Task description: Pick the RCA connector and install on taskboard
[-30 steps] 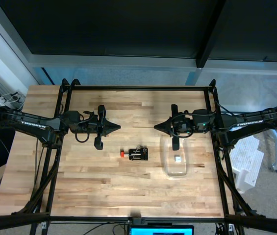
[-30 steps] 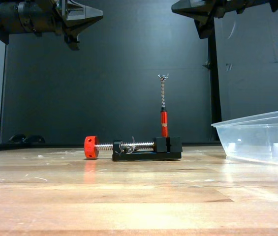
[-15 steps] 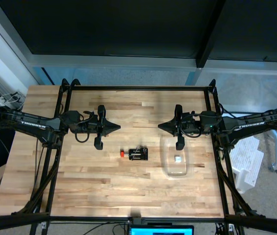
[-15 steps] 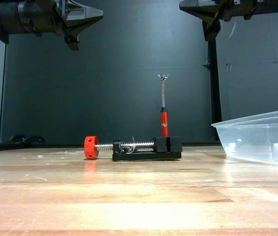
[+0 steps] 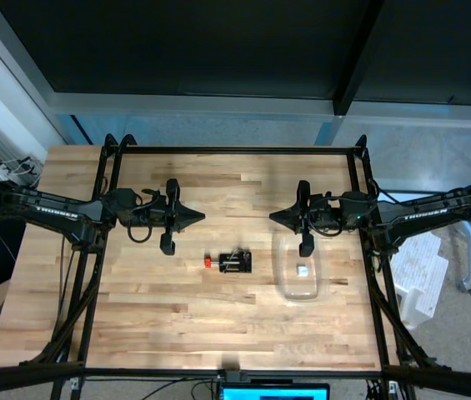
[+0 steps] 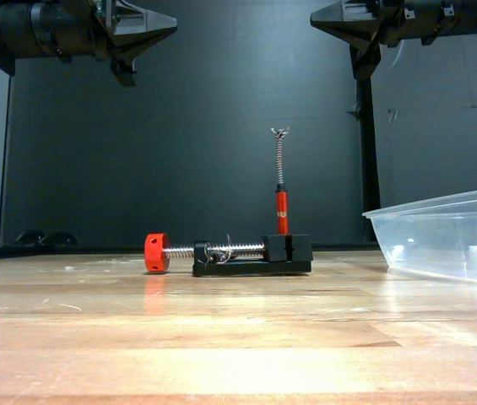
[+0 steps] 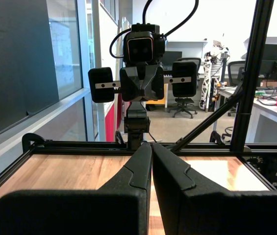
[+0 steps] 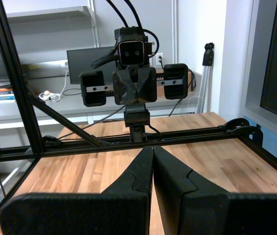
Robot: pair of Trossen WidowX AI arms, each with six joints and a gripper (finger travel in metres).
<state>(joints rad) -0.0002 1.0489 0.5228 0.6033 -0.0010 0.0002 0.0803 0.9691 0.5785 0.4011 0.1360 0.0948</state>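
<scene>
left gripper point(image 5: 201, 217), right gripper point(image 5: 273, 217) aloft, gap between, taskboard point(image 5: 236, 263) spring point(image 6: 279, 162) below

A small black rectangular block with silvery parts, the taskboard point(image 5: 237, 262), is lying flat near the middle of the wooden table point(image 5: 177, 308), its long side running left to right. Its red knob point(image 6: 156, 252) is sitting at the left end, with a silvery threaded screw point(image 6: 230, 250) joining it to the black body. A thin springy rod point(image 6: 281, 211) with a red sleeve is standing upright from that body. The tiny dark-grey RCA connector is too small to make out. The left gripper point(image 5: 202, 217) and right gripper point(image 5: 272, 217) are hovering high above and farther back, jaws closed together
</scene>
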